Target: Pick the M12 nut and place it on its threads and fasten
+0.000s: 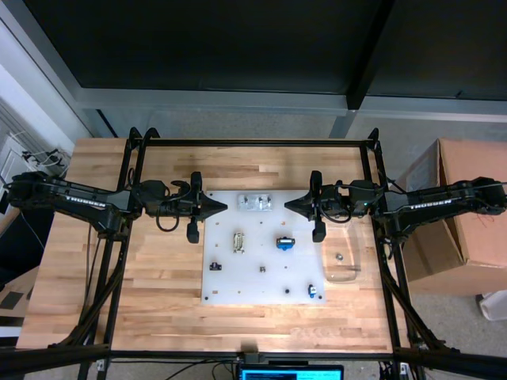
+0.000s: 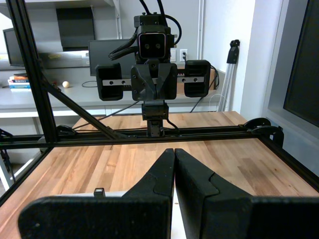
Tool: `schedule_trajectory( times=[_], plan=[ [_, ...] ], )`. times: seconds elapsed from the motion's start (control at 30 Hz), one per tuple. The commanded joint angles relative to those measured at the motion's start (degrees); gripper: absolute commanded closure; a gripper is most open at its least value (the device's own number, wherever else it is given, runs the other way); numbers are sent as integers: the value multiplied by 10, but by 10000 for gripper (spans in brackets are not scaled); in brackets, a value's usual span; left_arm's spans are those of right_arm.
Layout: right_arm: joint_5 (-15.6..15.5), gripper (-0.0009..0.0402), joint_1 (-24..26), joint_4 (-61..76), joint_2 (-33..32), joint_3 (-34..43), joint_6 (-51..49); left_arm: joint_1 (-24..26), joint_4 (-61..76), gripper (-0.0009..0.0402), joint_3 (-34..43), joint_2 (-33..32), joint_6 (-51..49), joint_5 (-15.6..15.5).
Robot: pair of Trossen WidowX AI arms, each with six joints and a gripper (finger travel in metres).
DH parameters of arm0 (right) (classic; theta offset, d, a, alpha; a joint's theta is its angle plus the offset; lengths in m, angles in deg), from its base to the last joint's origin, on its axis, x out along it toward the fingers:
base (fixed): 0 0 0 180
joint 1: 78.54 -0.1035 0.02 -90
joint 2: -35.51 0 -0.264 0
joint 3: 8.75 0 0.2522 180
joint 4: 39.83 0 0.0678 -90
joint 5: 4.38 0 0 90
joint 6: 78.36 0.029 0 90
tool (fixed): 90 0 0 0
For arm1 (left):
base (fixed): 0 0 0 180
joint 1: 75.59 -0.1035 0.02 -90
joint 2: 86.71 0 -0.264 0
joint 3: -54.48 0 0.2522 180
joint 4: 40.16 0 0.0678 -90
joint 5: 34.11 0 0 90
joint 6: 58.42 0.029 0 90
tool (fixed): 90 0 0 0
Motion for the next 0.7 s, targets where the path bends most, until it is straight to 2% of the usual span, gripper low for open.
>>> schedule_trajectory(
  times=[0.03,0.7],
  plan=[
    [0,393,0,0,0,0,0,0,0,393,0,0,0,0],
    [0,393,0,0,0,0,4,0,0,393,0,0,0,0]
  ],
)
